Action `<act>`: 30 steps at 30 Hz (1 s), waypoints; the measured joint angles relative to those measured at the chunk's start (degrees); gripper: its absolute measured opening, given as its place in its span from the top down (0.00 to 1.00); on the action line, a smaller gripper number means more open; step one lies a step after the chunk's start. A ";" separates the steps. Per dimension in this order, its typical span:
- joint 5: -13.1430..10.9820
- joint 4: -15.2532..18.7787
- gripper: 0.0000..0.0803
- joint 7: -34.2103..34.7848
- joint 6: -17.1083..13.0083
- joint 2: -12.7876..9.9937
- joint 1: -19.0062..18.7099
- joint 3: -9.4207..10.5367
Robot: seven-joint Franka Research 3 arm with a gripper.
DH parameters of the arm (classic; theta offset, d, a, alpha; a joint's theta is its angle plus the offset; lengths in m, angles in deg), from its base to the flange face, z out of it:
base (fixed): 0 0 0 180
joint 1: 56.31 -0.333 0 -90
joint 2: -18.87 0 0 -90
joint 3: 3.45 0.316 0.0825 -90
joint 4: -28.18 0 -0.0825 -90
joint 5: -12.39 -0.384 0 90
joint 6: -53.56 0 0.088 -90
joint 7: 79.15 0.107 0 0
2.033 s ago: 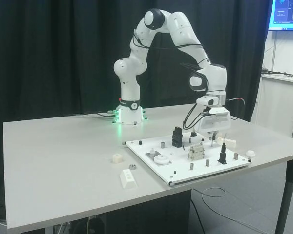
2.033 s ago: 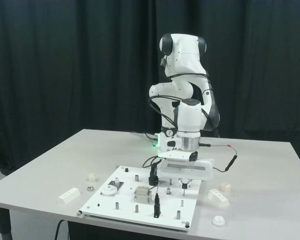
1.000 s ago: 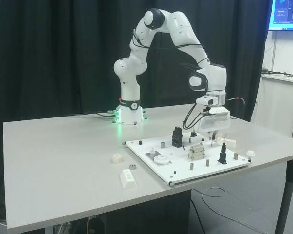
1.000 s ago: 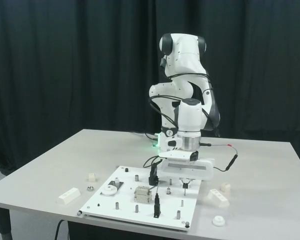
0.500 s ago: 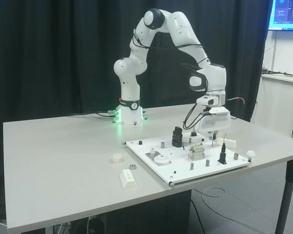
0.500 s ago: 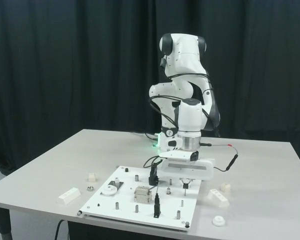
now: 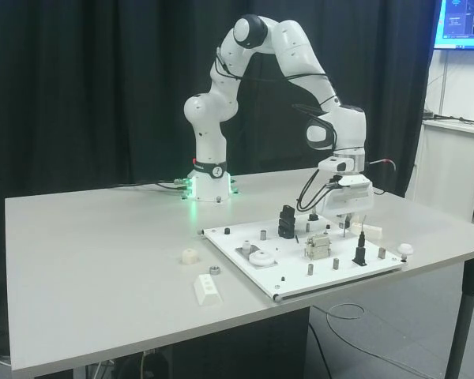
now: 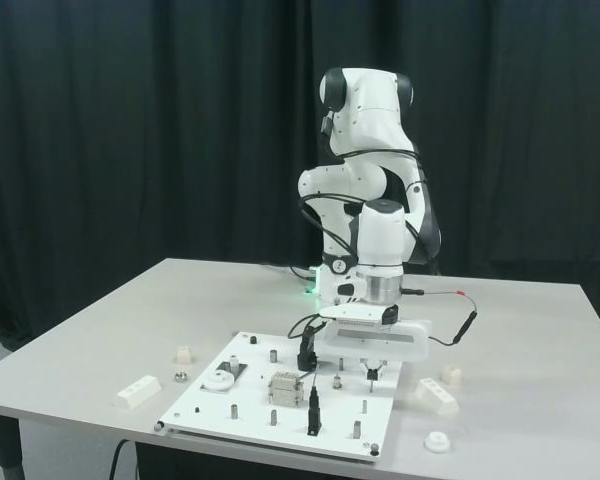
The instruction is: Insert round peg 1.
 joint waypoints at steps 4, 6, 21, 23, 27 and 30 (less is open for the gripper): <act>0.00 0.04 0.98 0.00 0.00 0.05 0.00 0.00; 0.01 0.06 0.98 0.00 0.01 0.08 0.00 0.00; 2.92 0.01 0.39 -0.69 4.63 2.73 0.00 0.48; 2.94 -0.01 0.39 -0.69 5.56 3.53 0.00 0.50; 2.97 -0.07 0.09 -0.69 7.22 5.11 0.00 0.51; 3.05 -0.08 0.09 -0.69 8.21 6.13 0.00 0.51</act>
